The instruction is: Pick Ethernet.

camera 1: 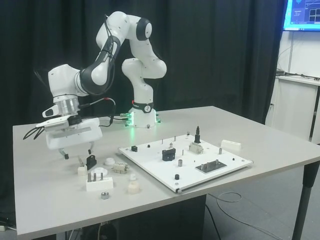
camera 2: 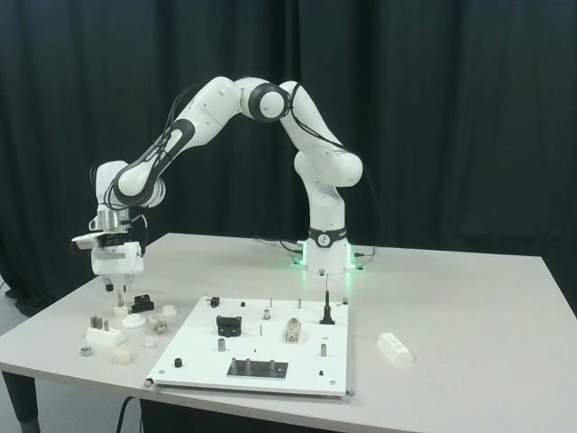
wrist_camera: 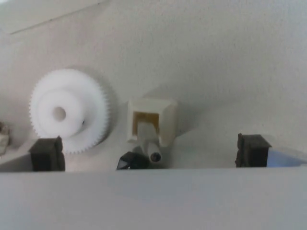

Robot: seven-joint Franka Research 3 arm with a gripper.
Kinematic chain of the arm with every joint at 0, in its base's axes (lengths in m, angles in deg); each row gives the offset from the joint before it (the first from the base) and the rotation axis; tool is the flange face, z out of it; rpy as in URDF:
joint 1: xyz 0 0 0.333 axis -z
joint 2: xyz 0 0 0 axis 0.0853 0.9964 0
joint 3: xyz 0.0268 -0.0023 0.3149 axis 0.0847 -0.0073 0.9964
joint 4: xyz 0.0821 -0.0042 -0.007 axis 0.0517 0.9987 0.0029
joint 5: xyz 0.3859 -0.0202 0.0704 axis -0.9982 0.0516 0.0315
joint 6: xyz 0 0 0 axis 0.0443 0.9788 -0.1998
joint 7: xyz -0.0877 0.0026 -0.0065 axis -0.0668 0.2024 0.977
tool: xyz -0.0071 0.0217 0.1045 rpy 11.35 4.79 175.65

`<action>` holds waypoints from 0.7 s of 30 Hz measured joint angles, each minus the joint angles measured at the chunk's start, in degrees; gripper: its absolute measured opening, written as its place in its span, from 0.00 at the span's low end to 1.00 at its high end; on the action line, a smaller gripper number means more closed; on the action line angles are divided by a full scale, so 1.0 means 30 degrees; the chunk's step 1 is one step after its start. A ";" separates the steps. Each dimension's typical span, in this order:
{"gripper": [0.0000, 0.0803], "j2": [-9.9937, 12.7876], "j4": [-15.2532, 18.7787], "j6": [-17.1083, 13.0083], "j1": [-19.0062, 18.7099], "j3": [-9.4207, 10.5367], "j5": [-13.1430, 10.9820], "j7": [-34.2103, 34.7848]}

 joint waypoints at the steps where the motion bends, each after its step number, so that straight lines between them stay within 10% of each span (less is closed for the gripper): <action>1: 1.00 0.0065 -0.0058 0.0052 0.0000 0.0000 -0.0027 0.0000; 21: 1.00 0.0749 -0.0599 0.0400 -0.0008 0.0004 -0.0061 -0.0276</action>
